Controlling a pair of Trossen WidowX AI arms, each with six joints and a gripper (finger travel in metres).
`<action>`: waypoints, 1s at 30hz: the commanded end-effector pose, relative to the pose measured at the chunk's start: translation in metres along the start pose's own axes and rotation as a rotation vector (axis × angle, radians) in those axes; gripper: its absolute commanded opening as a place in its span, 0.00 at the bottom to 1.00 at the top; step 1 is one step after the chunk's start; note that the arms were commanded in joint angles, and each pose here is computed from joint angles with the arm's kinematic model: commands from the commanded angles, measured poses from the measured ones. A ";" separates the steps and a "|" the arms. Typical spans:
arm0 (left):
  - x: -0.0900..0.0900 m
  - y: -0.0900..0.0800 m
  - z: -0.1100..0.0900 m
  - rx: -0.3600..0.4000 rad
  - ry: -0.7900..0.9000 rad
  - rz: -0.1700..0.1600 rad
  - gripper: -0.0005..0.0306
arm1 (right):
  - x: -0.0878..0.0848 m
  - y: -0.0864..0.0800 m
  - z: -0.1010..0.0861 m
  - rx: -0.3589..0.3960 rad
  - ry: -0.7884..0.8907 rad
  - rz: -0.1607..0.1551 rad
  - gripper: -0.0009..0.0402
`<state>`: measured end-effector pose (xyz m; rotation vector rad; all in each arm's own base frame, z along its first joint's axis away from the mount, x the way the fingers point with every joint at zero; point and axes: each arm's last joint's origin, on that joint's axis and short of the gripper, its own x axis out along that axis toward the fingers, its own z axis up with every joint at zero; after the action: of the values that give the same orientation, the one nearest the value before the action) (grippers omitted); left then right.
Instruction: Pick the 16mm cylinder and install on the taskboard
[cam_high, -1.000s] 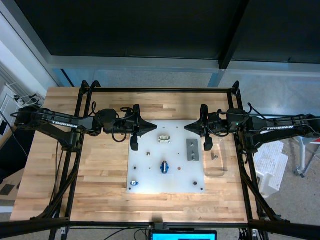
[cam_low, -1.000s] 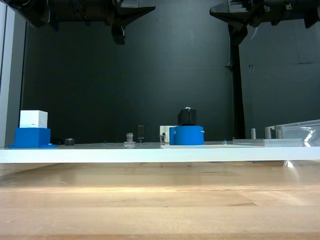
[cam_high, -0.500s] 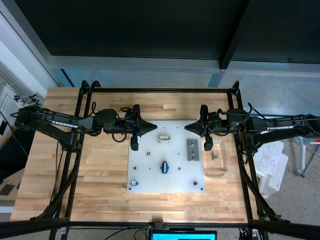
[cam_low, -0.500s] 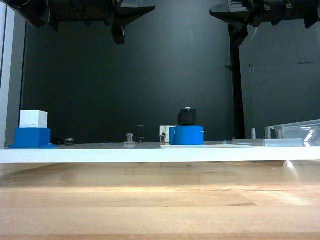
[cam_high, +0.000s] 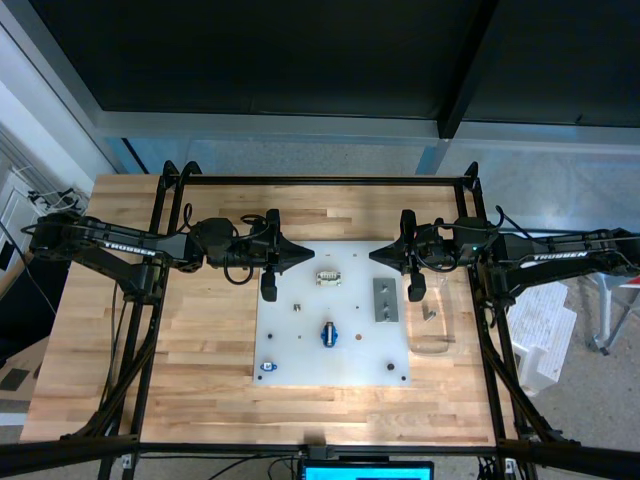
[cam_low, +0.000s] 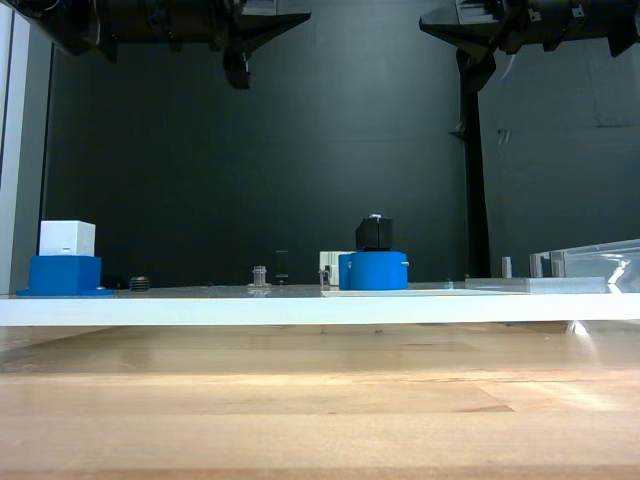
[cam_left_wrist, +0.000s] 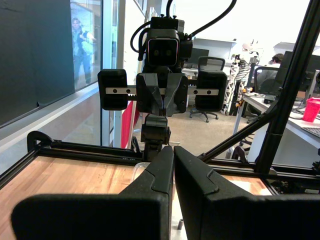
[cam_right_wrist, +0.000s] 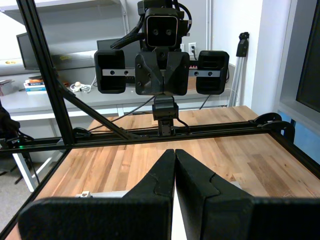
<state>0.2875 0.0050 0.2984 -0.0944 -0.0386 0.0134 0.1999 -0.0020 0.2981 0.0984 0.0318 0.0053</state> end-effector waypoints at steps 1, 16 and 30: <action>0.000 0.000 0.000 0.000 0.000 0.000 0.02 | 0.000 0.000 0.003 0.000 0.021 -0.002 0.02; 0.000 0.000 0.000 0.000 0.000 0.000 0.02 | -0.020 0.002 0.002 0.017 0.537 -0.048 0.02; 0.000 0.000 0.000 0.000 0.000 0.000 0.02 | -0.042 0.005 -0.010 0.010 0.861 -0.084 0.02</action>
<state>0.2875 0.0050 0.2984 -0.0948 -0.0383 0.0131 0.1597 0.0030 0.2904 0.0983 0.8668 -0.0394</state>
